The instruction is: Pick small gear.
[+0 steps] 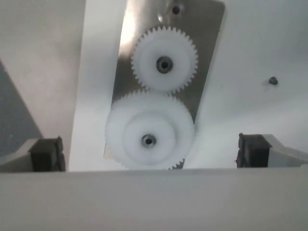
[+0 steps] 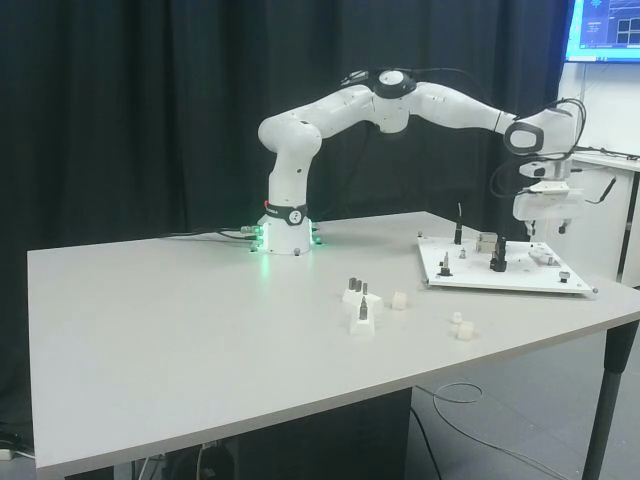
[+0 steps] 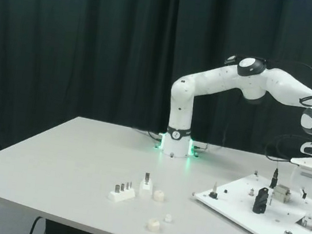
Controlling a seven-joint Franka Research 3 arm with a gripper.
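Below wrist: small gear (image 1: pixel 164 64) on grey plate (image 1: pixel 207 72), teeth meshed with large gear (image 1: pixel 149 131). Jaws wide open, empty, pads (image 1: pixel 46 154) flanking large gear instead. Risk: closing here grabs wrong gear; meshed teeth may bind on lift.

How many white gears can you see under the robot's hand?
2. The small gear and the big gear sit side by side on the metal plate, teeth meshing. The tool's body hides the big gear's edge; more may hide there.

Two white gears sit on the metal plate (image 1: pixel 211 29) — one small gear (image 1: pixel 164 64), one large gear (image 1: pixel 149 131). One white board (image 2: pixel 500 275) carries them.
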